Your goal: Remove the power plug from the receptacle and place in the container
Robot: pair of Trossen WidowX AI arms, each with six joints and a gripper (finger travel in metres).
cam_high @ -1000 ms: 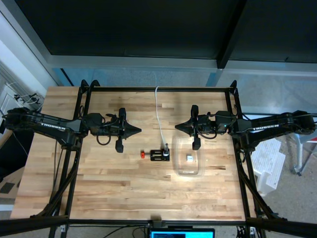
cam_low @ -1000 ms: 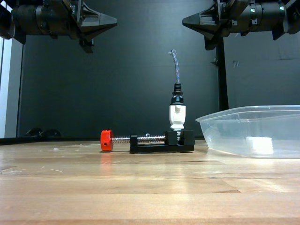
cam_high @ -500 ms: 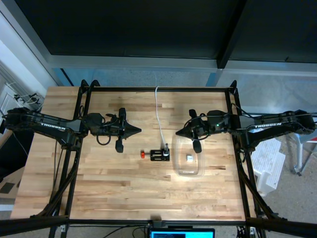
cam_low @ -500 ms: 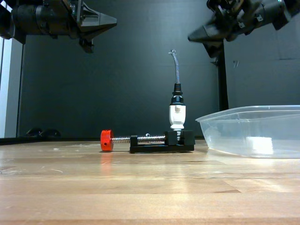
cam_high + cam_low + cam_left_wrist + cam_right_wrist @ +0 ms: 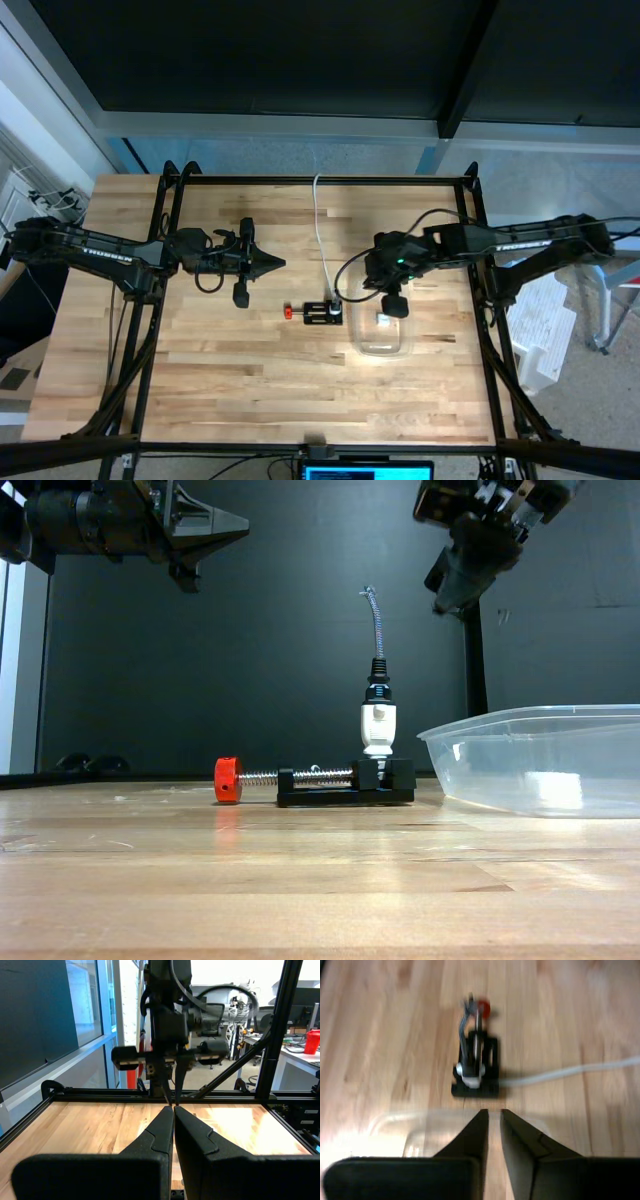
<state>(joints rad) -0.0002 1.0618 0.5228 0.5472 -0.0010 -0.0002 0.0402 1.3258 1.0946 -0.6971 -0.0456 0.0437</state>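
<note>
Right gripper point(image 5: 493, 1111): tilted downward, high over the table point(image 5: 200, 370), above the container's rim on the clamp side. Its fingers are parted by only a narrow slit, with nothing between them.
Left gripper point(image 5: 173, 1108): level and high over the table's left half, well apart from the clamp. Its fingers are pressed together and empty.
Power plug point(image 5: 377, 685): upright in the receptacle, dark body uppermost, with a short cord stub curling up from it. It is well below the right gripper and apart from it.
Receptacle point(image 5: 378, 742): white, standing in the clamp block's jaws.
Hard to make out: where the plug ends and the receptacle begins. The white section under the dark body could belong to either, and the prongs are hidden.
Clamp block point(image 5: 345, 797): black, flat on the table, just left of the container.
Knob point(image 5: 228, 779): red-orange, on the end of the screw at the block's left.
Container point(image 5: 500, 760): clear, on the table, cut off at the low view's right edge. From above, the right arm point(image 5: 470, 240) covers its far end.
White cube point(image 5: 384, 320): small, inside the container, partly under the arm's dark housing.
White cable point(image 5: 320, 225): runs from the clamp to the table's far edge.
In the way: in the right wrist view, the container's rim lies between the fingertips and the clamp.
</note>
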